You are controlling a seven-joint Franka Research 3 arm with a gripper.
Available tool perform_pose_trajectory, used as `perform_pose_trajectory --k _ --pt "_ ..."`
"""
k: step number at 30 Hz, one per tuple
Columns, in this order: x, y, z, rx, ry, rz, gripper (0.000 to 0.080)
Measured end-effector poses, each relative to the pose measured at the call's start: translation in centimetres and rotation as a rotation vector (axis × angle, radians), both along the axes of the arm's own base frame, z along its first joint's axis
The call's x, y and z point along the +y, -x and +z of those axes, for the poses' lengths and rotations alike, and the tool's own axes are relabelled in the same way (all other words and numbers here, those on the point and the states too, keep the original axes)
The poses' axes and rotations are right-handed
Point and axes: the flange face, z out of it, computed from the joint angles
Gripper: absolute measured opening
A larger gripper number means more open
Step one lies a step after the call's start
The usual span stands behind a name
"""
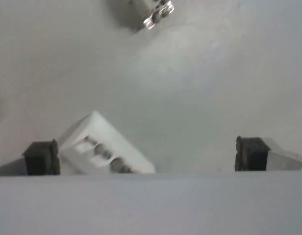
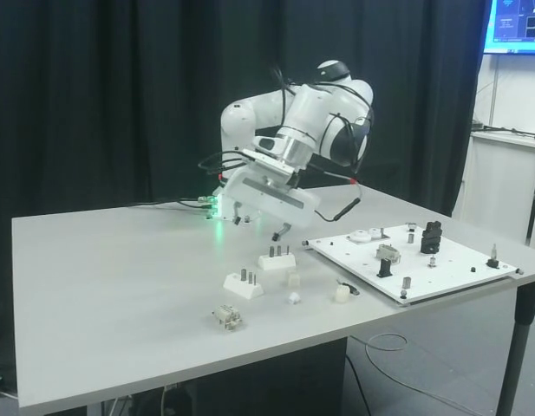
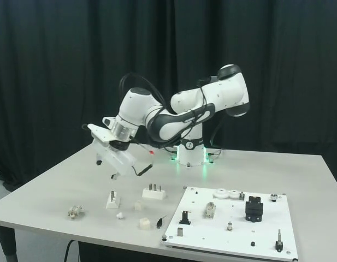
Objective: Pick waterproof.
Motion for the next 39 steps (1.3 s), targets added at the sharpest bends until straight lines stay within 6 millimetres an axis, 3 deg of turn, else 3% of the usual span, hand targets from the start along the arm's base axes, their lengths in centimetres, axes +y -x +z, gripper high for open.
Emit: perform_pose_trajectory --k 16,39 --pt "-6.0 -2.2 -1.6 -0.023 -0.062 0.07 0.08" --pt "-12.1 -5.5 -4.9 0.033 -0.207 0.273 0.08"
